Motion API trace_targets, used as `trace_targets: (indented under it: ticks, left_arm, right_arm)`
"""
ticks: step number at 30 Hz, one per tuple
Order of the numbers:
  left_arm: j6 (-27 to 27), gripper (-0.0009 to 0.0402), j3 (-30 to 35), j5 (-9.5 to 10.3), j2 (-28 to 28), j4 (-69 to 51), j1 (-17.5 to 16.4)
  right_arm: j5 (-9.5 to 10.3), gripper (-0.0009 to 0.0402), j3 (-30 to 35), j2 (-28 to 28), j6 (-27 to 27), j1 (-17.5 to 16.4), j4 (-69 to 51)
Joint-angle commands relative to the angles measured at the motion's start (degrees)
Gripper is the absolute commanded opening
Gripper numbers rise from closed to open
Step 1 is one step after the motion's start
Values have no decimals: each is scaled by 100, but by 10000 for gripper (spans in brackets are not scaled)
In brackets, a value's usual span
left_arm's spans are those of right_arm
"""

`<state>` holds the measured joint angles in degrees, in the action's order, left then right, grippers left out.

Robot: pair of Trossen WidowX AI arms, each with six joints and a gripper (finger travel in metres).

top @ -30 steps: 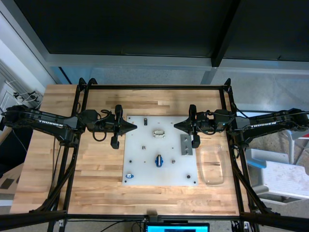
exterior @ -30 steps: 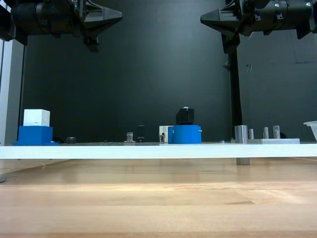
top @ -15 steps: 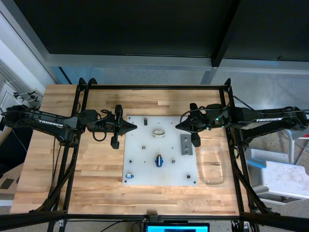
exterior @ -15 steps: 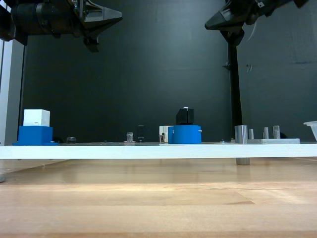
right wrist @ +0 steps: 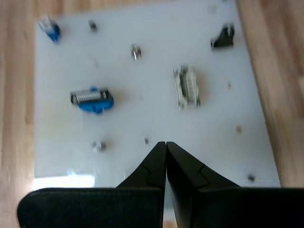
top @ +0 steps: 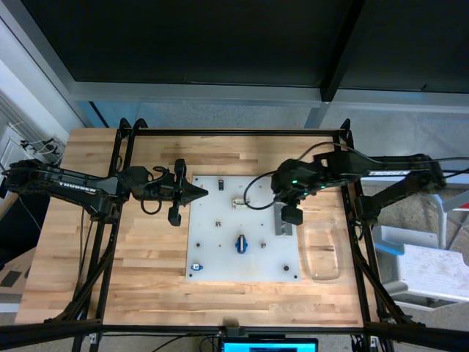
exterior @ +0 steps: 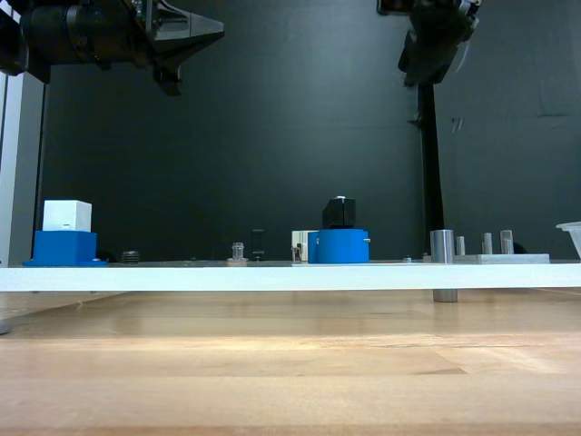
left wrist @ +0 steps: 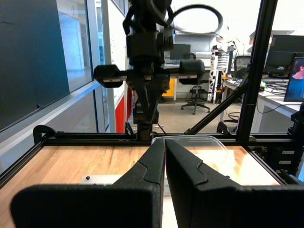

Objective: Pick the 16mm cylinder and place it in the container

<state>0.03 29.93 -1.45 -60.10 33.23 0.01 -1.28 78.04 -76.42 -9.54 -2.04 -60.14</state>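
At frame centre-right, right gripper (top: 290, 215): hovering, fingers pressed together, empty.
left gripper (top: 205, 192): hanging centre-left, fingers together.
16mm cylinder (top: 262, 246): standing on board (top: 220, 253).
container (top: 305, 253): lying lower right.

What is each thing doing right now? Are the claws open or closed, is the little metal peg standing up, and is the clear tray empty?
left gripper: shut, empty, held high at the board's left edge.
right gripper: shut, empty, pointing down over the board.
16mm cylinder: standing upright on the board, not gripped.
container: empty, on the table right of the board.
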Motion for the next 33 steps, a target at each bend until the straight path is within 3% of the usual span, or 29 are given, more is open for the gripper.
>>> trace_targets:
  ticks: [1,8,11,22,33]
  left_arm:
    - [0,0,2,0,0,2,-2]
    - [0,0,2,0,-2,2,-2]
    - [0,0,2,0,-2,2,-2]
    - [0,0,2,0,-2,0,0]
    - [0,0,2,0,-2,2,0]
  right_arm:
    - [2,0,417,-498,-26,-85,-610]
    - [24,0,785,-1088,-179,-374,-973]
    - [157,0,782,-1228,-308,-492,-988]
    - [140,1,782,-1727,-503,-892,-990]
    - [72,50,782,-2223,-647,-1266,-767]
